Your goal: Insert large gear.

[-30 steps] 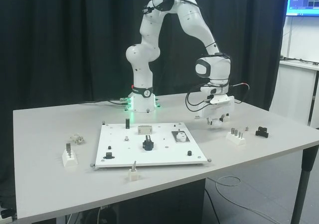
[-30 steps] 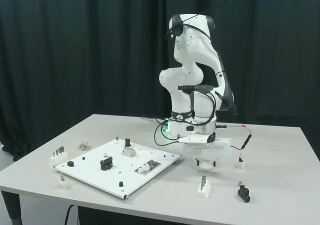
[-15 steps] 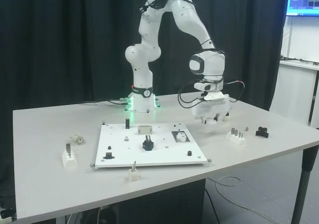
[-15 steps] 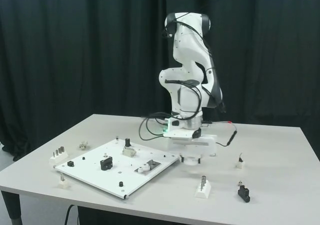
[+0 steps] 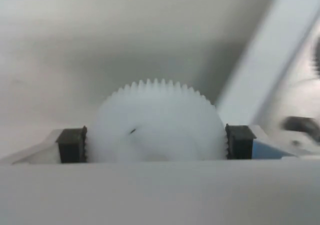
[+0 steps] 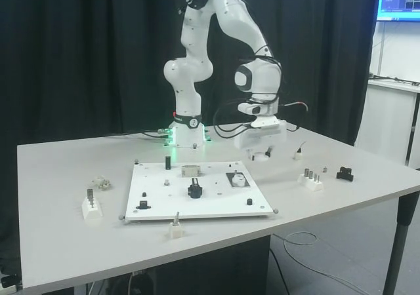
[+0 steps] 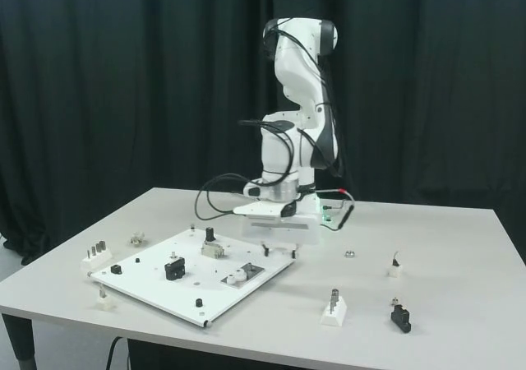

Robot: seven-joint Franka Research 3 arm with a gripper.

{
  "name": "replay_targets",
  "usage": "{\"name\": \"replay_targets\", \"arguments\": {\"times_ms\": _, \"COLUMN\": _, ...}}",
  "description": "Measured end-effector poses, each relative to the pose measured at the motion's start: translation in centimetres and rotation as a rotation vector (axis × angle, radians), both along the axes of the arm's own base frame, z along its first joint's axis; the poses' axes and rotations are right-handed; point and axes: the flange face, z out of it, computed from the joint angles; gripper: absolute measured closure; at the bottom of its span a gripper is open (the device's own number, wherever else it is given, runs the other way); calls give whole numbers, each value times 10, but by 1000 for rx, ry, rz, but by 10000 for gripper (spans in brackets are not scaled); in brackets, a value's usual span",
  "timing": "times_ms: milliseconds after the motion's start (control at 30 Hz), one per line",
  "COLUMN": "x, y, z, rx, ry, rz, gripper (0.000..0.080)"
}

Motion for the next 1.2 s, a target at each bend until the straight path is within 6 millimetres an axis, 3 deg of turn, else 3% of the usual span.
{"name": "replay_targets", "arguments": {"times_ms": 233, "x": 2, "y": -29, "z": 4, "rx": -3, "ry": 23, "rz": -2, "gripper": 209}}
{"name": "replay_targets", "arguments": {"times_ms": 467, "x": 2, "y": -46, "z": 4, "rx": -3, "ry": 45, "rz": 0, "gripper": 209}}
{"name": "replay_targets", "arguments": {"times_ms": 1200, "x": -1, "y": -69, "z": -12, "rx": -14, "ry": 71, "rz": 20, "gripper": 209}}
